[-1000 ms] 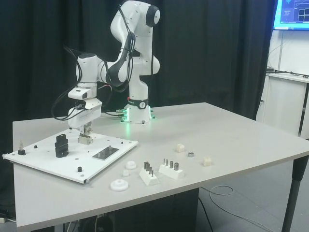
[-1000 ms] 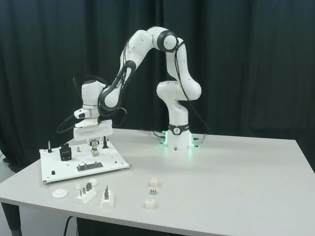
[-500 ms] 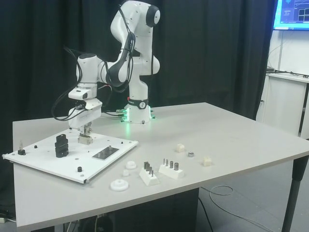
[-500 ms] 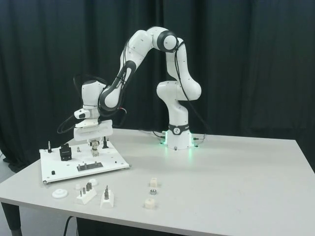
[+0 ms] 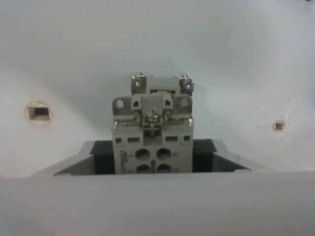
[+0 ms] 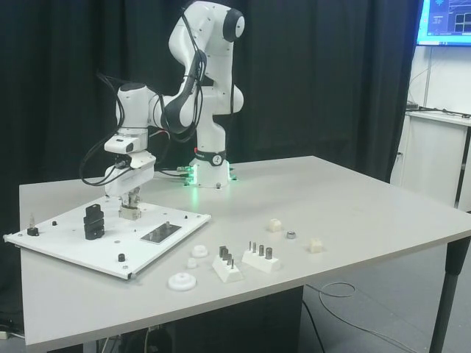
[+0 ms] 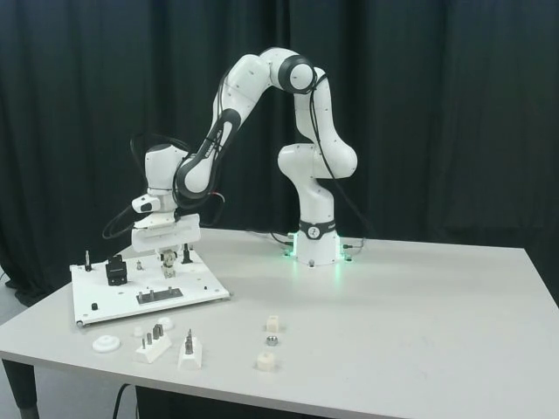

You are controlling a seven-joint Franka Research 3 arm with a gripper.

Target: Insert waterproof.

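Black curtains back the grey counter (image 6: pixel 353 198). The white arm (image 7: pixel 262 96) leans over the white board (image 6: pixel 66 243), its claw (image 6: pixel 130 209) clamped on the grey connector (image 5: pixel 151 132), held just above the board. Any lettering on the connector is too small to read

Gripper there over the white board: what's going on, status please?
Gripper low over white board. Grey connector block between the fingers, above its socket. Nothing in the way.

Grey waterproof connector (image 5: pixel 152 135) upright over white board (image 6: pixel 73 239), apparently seated in socket.
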